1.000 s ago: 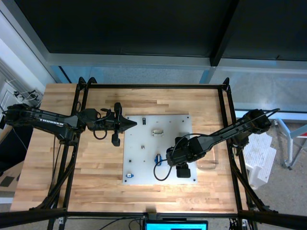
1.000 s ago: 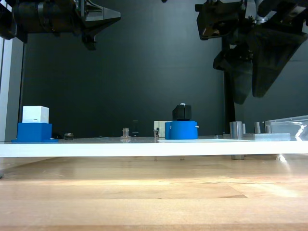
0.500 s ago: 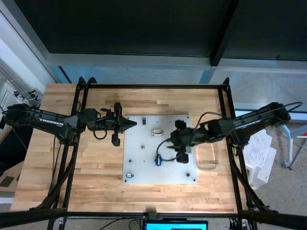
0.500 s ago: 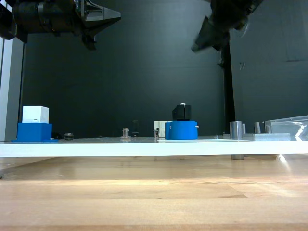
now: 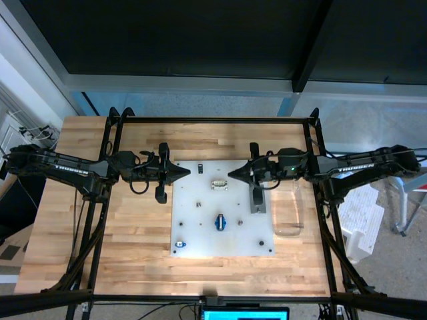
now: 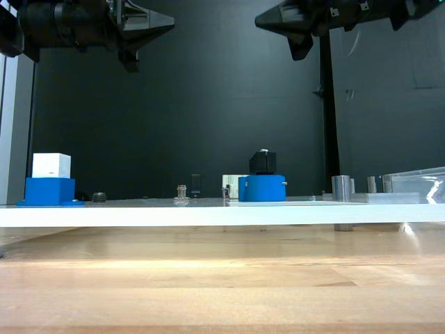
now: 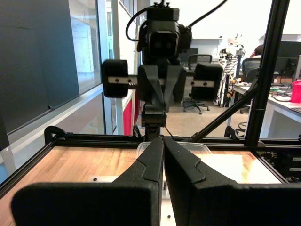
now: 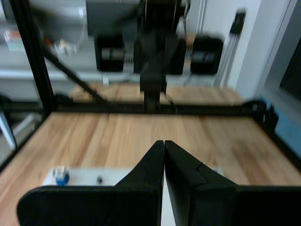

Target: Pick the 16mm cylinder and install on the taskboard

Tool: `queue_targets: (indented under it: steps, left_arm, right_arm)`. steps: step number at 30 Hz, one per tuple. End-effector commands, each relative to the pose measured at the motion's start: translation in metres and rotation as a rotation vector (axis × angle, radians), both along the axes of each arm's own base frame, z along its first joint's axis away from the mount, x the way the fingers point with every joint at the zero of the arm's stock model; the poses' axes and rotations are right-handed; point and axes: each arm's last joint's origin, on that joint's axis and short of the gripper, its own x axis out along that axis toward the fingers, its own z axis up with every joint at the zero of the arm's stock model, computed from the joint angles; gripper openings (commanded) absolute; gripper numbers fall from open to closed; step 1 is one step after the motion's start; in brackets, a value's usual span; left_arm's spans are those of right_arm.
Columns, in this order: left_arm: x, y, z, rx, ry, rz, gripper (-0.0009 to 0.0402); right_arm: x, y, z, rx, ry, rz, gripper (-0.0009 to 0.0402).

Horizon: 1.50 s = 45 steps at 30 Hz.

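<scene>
the taskboard (image 5: 200, 233) lies flat on the wooden tabletop (image 5: 133, 233). the 16mm cylinder (image 5: 260, 244) stands upright on the taskboard close to its near right corner. in the low view the peg (image 6: 341, 188) rises above the plate, and a short grey end shows beneath the plate right under it. neither claw touches it.

the left claw (image 5: 189, 172) hangs well above the taskboard's far left edge, pointing inward, its fingers (image 7: 153, 155) pressed together with nothing between them. the right claw (image 5: 230, 175) hangs equally high over the taskboard's far half, pointing back at the left one, its fingers (image 8: 153, 157) also pressed together and empty. the two tips face each other, apart, over the taskboard's far part.

on the taskboard the grey block (image 5: 258, 203) lies along the right side and the blue fitting (image 5: 220, 222) sits near the middle. a clear tray (image 5: 288, 230) rests just beside the taskboard's right edge.
</scene>
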Motion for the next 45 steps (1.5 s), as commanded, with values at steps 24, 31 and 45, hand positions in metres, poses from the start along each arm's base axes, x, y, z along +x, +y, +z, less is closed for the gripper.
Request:
queue_targets:
  steps: [24,31,45]
  left_arm:
    - [0.000,0.000,0.000,0.000,0.000,0.000,0.0000]
    - [0.000,0.000,0.000,0.000,0.000,0.000,0.0000]
    - [0.000,0.000,0.000,0.000,0.000,0.000,0.0000]
  right_arm:
    - [-0.012,-0.020,-0.023,0.042,-0.130,-0.014,0.0000]
    - [-0.011,-0.020,-0.020,0.036,-0.136,-0.015,0.0000]
    - [-0.011,-0.020,-0.020,0.033,-0.134,-0.015,0.0000]
